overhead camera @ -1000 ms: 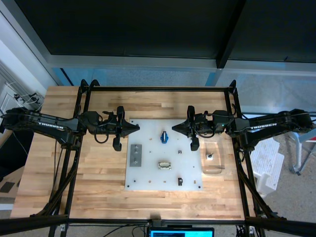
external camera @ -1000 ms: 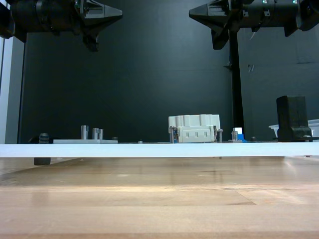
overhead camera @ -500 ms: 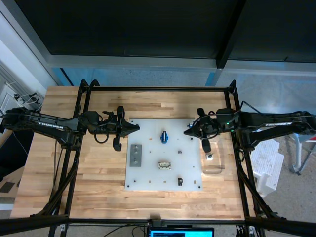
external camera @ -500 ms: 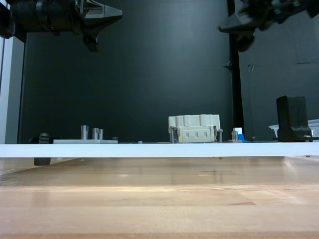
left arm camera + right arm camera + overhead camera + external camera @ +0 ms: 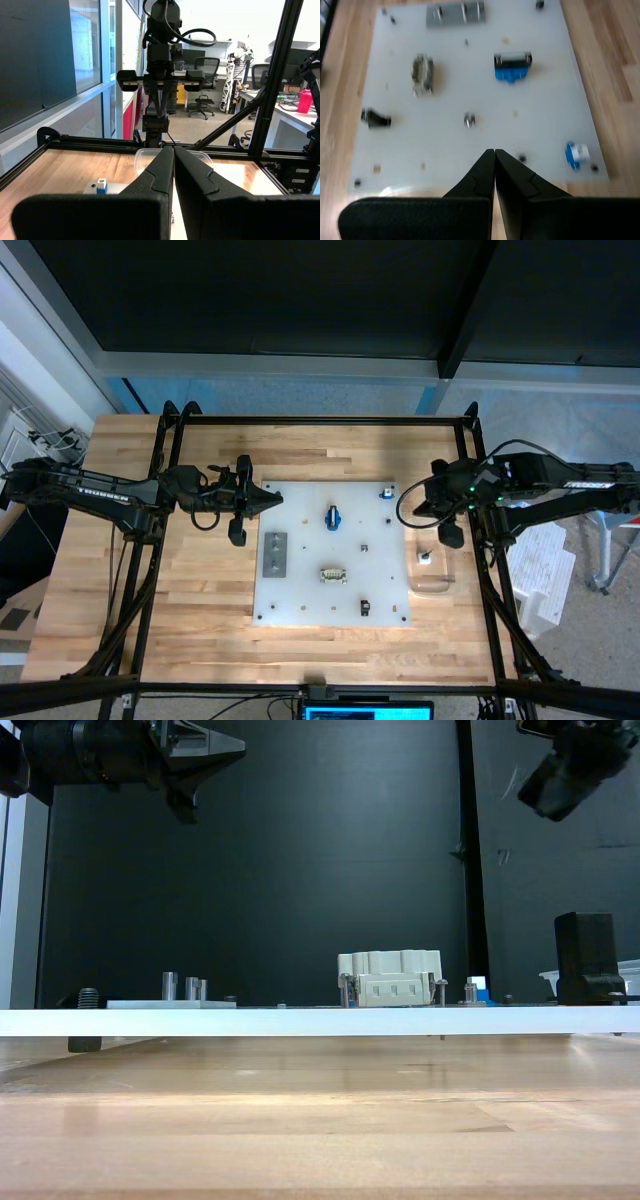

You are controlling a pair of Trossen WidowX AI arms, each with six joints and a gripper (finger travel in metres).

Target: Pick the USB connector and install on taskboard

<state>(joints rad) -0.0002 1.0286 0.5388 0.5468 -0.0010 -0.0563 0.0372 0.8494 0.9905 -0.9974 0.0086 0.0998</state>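
Left gripper, right gripper — clear above taskboard socket

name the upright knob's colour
Blue knob, high view; left gripper above taskboard's left edge, right gripper above its right edge.

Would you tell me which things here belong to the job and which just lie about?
Job: taskboard; USB connector, seemingly the dark speck in the clear tray; right gripper, shut, raised near the board's right edge.
Lying about: left gripper, shut, parked above the board's left edge; blue knob; grey block; metal socket.
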